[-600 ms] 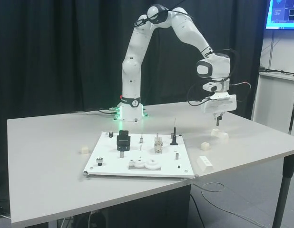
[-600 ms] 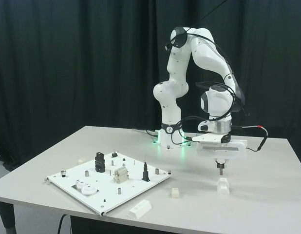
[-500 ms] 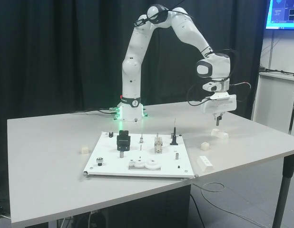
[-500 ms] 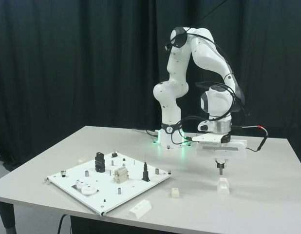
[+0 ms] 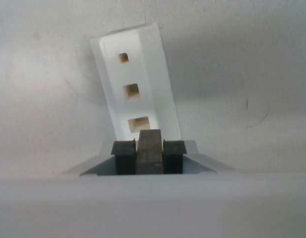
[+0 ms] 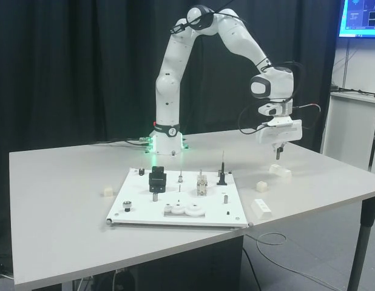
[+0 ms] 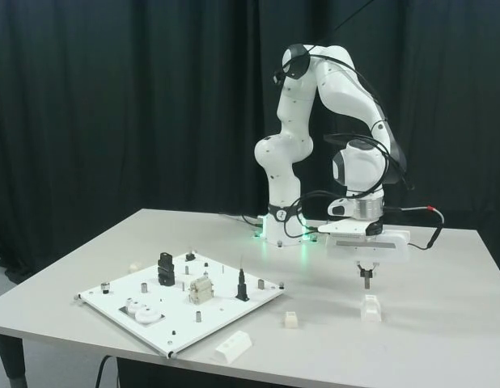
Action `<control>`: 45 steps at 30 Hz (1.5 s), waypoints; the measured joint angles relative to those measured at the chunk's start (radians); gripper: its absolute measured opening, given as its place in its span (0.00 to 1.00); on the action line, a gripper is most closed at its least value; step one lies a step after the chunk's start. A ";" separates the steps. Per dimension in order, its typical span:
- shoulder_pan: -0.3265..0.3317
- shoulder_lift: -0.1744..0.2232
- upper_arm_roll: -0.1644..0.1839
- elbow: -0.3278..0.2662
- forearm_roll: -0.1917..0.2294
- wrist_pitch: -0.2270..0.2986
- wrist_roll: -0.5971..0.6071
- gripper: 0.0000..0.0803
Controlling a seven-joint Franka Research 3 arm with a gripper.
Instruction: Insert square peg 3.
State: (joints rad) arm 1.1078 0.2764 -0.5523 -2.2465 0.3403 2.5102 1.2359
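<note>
Gripper [image 5: 150,154] is clamped on a square peg [image 5: 150,148], the two black fingers [image 5: 123,156] pressed against its opposite sides. In the room views the gripper [image 7: 365,275] hangs above the grey table [image 6: 54,182], clear of its surface, with the peg [image 7: 365,280] pointing down.

Directly below stands a white block [image 5: 135,84] with three square holes in a row (sizes differ, the largest nearest the peg). The peg tip sits just over the largest hole [image 5: 138,123] in the wrist view and has not entered it. The block [image 7: 370,307] rests on the table toward its right edge as the first room view shows it [image 6: 280,171], well apart from the arm's base [image 6: 166,142], where green light shows.

A white board [image 6: 178,200] carrying small fixtures lies at the table's front edge. Off the board, three further white blocks lie on the table: one [image 6: 262,185] between the board and the holed block, one [image 6: 261,208] near the board's front right corner, one [image 6: 108,191] just beside the board's left edge
</note>
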 joint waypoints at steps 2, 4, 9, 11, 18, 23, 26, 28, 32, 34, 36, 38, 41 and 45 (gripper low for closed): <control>0.000 -0.001 -0.001 0.000 0.000 -0.001 0.002 0.14; 0.000 -0.003 -0.001 0.000 0.000 -0.002 0.003 0.14; 0.000 -0.008 -0.003 0.000 0.000 -0.003 0.003 0.14; 0.000 -0.010 -0.004 0.000 0.000 -0.004 0.003 0.14; 0.000 -0.014 -0.008 0.000 0.000 -0.004 0.003 0.14; 0.000 -0.015 -0.013 0.000 0.000 -0.004 0.005 0.14; 0.000 -0.016 -0.017 0.000 -0.001 -0.004 0.005 0.14; 0.000 -0.018 -0.021 0.000 -0.002 -0.004 0.005 0.14; 0.000 -0.021 -0.032 0.001 -0.013 -0.004 0.005 0.14; 0.000 -0.023 -0.040 0.002 -0.022 -0.004 0.007 0.14; 0.000 -0.026 -0.051 0.004 -0.035 -0.004 0.011 0.14; 0.000 -0.028 -0.065 0.005 -0.047 -0.004 0.016 0.14; 0.000 -0.032 -0.088 0.005 -0.066 -0.007 0.029 0.14; 0.000 -0.041 -0.123 0.006 -0.101 -0.019 0.039 0.14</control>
State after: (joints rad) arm 1.1079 0.2353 -0.6752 -2.2408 0.2392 2.4913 1.2749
